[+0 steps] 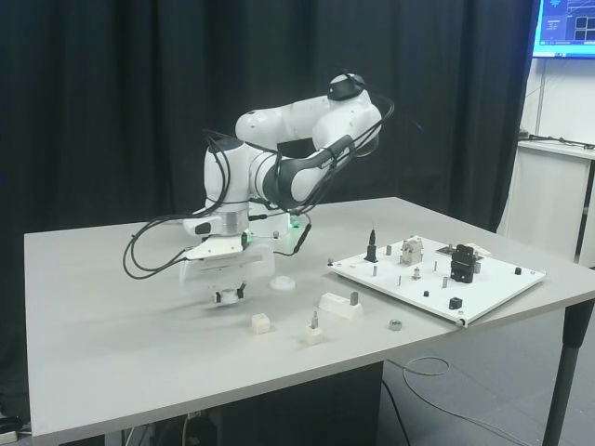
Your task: Insert medium gear.
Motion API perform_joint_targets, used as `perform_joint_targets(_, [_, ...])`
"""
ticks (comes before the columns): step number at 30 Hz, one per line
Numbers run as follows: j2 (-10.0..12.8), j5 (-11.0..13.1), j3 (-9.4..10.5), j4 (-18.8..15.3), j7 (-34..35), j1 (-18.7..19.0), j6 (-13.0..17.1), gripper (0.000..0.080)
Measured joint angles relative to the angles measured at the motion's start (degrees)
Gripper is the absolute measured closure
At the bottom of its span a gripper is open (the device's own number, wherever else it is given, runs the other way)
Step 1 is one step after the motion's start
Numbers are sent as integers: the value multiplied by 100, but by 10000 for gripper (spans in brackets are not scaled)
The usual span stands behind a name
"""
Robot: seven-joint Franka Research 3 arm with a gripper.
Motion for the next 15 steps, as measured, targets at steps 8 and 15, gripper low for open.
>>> perform_joint_targets(8, [-2, 4, -247, 0, 22, 239, -420, 405])
perform_joint_targets(15, [-2, 5, -551, 0, 222, 561, -928, 405])
